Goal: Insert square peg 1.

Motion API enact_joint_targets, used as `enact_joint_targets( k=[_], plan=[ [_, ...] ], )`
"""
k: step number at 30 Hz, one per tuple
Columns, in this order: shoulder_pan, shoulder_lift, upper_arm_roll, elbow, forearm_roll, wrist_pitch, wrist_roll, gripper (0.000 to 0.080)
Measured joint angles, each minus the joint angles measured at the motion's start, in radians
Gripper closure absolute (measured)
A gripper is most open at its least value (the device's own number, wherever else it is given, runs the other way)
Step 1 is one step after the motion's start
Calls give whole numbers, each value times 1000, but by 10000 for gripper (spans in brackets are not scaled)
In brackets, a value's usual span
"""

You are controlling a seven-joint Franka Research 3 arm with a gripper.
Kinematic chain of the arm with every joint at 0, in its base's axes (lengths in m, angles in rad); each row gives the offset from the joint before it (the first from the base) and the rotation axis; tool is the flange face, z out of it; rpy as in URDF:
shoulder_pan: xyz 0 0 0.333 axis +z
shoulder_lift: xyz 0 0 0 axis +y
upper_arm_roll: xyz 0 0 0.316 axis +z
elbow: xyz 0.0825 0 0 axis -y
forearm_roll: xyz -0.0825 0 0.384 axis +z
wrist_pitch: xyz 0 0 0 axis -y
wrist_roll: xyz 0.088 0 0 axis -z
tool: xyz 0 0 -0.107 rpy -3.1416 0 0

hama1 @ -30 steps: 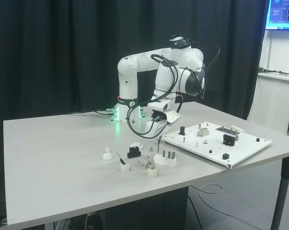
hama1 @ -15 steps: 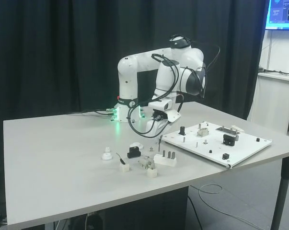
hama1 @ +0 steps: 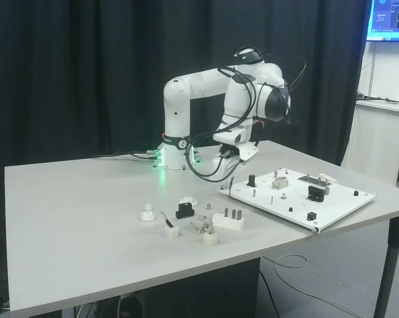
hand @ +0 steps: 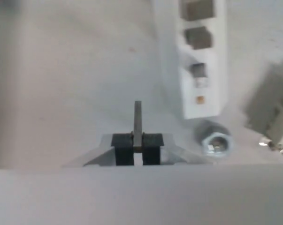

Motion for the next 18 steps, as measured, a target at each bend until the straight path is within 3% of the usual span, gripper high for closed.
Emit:
enact_joint_targets(
  k=[9,18],
  plan=[
    [71,-5,-47,-1,-30,-93,110,767],
    [153,-21,-73,-6,-46,-144,189,767]
  ],
)
